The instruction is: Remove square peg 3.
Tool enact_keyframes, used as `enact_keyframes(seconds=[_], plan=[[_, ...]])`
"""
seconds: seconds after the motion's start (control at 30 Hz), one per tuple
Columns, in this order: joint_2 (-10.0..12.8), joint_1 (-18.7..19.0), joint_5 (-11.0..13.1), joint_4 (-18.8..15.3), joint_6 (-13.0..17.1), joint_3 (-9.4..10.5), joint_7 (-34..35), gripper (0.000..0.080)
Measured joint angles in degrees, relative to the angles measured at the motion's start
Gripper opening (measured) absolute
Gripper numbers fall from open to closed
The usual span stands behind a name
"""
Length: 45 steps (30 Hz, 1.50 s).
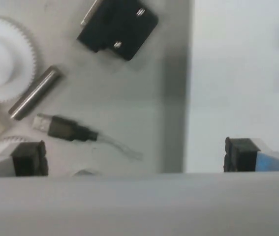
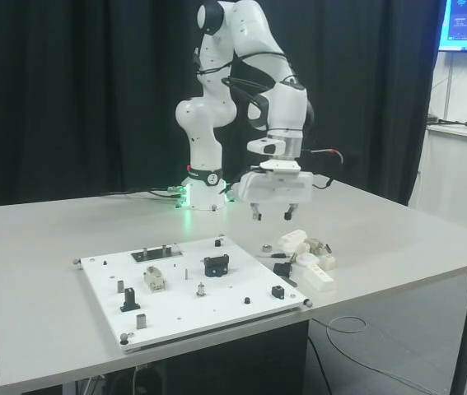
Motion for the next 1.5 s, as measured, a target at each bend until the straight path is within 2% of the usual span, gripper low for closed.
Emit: enact_keyframes(seconds=[0.23,0.4,1.0,1.37,1.5], plan=[[0.8,-3.0,-3.7,3.6,0.2,0.0,0.0,0.08],[1.9,-5.7,-5.2,6.7,0.2,0.07,-0.1,0.08],[7.0,-16.0,-5.2,17.2,-0.2,0.72,-4.7,0.08],[10.7,-21.1,-4.4,23.1,-0.3,1.14,-9.4,0.08],[12.7,-23.3,-3.3,25.7,-0.2,1.78,-10.9,0.08]])
